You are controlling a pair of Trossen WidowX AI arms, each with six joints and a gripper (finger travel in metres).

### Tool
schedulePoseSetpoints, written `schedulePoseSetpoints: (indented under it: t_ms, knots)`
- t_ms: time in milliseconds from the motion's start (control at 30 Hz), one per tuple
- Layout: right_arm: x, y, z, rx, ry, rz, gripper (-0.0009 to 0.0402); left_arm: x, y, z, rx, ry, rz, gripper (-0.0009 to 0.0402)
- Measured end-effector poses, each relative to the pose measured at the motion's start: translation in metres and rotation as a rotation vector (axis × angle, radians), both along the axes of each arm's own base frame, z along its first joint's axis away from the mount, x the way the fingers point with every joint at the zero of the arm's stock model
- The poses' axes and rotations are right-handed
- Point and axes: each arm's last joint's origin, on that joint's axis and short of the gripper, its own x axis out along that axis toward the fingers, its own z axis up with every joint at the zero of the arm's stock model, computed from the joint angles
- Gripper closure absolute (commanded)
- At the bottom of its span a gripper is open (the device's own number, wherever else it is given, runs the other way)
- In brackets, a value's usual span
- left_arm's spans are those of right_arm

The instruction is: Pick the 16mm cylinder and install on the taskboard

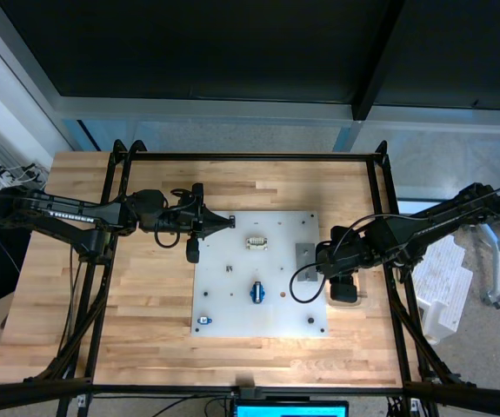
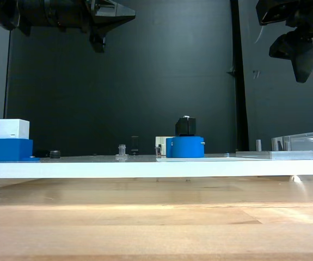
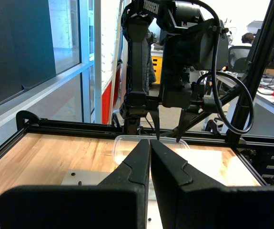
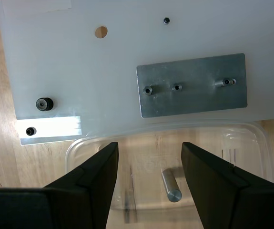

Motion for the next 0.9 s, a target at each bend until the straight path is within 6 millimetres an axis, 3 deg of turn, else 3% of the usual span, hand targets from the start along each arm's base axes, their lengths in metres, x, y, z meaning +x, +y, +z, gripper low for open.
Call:
schedulePoseSetpoints:
  t_ms: [467, 900]
  knots:
    - [-0.025, -0.007, -0.016, -0.004, 0.029, -0.014, 0.0228, 0.0, 0.0, 0.0, 0.0, 0.0, 0.0, 0.0393]
    - [-0.053, -0.015, -0.026, -0.011, 0.064, -0.027, 0.0188, 0.0, 0.0, 0.0, 0.0, 0.0, 0.0, 0.0393]
